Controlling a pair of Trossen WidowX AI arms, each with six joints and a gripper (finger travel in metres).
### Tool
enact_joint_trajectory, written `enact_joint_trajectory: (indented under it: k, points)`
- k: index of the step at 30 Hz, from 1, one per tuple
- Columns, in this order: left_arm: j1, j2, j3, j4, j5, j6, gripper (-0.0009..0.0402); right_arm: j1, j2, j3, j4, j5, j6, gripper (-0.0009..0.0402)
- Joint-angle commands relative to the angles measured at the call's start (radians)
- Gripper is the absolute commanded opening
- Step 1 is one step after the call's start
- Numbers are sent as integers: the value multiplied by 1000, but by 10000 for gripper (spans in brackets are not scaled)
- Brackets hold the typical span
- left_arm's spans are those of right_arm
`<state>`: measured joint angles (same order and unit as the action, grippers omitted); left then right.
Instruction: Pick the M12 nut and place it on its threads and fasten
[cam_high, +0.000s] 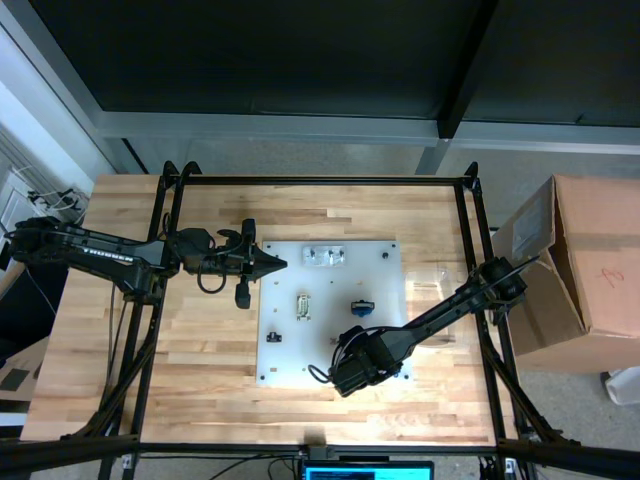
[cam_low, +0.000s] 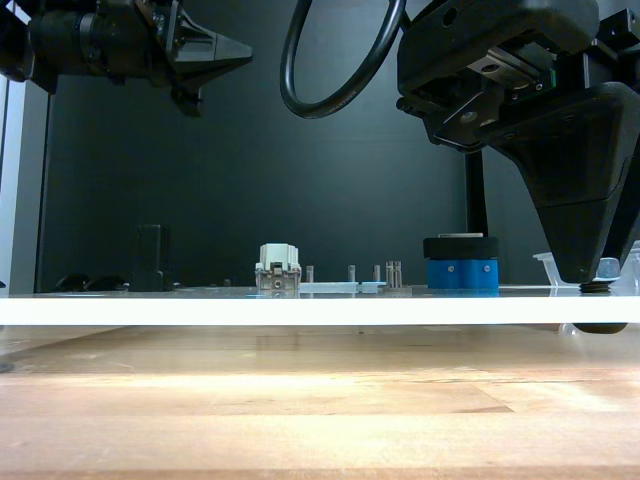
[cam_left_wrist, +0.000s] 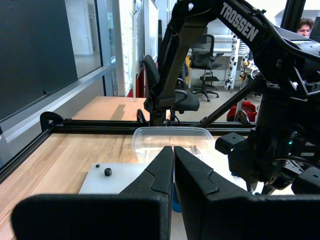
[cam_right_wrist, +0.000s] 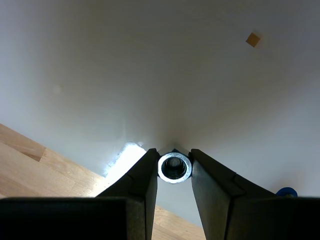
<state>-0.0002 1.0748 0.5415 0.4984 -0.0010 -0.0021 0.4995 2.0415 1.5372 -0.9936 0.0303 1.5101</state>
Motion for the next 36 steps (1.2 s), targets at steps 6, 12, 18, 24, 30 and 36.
enact_joint_trajectory:
  k: [6,12,18,24,30,36]
  points:
    - [0,0,0,0,0,0,0,0,-11,3,4,3,-3,64]
    - [0,0,0,0,0,0,0,0,-11,3,6,3,-4,109]
    - [0,0,0,0,0,0,0,0,-19,3,9,3,-5,150]
    - [0,0,0,0,0,0,0,0,-28,3,3,3,-9,183]
    - [0,0,0,0,0,0,0,0,-45,3,-2,5,-50,205]
    - [0,0,0,0,0,0,0,-10,-94,3,-16,4,-276,208]
